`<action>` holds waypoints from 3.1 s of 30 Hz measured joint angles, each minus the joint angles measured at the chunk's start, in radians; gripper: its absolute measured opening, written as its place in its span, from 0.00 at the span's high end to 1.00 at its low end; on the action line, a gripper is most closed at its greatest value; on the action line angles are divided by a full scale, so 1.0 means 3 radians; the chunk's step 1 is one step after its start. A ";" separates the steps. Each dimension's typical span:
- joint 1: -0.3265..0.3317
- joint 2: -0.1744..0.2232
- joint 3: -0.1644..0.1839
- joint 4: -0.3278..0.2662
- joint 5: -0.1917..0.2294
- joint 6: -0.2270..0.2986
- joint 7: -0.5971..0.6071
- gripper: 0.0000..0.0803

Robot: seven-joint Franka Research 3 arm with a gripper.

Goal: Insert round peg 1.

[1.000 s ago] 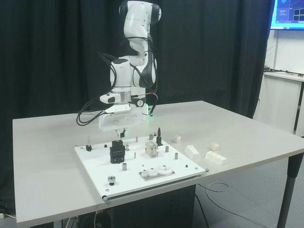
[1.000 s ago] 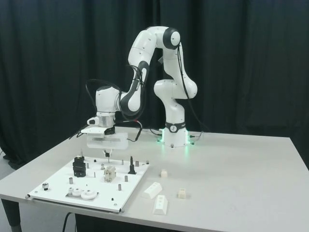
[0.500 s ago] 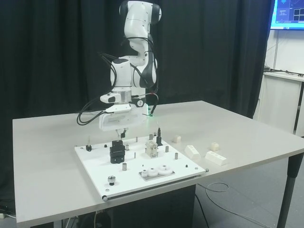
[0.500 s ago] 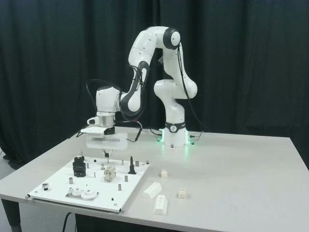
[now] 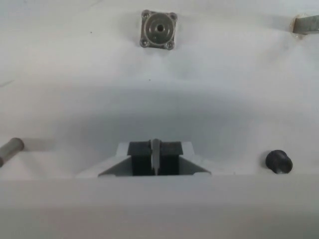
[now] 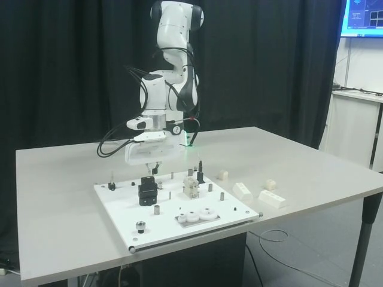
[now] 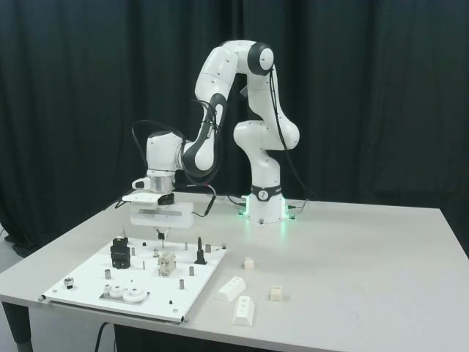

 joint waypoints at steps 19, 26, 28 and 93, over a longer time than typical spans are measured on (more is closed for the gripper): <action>0.0000 -0.0001 -0.0015 -0.0002 0.0000 0.0000 -0.0055 0.96; 0.0000 -0.0001 -0.0014 -0.0003 0.0000 -0.0001 -0.0056 0.96; 0.0000 -0.0001 -0.0014 -0.0003 0.0000 -0.0001 -0.0059 0.96; 0.0000 -0.0013 -0.0017 -0.0010 0.0000 -0.0019 -0.0120 0.96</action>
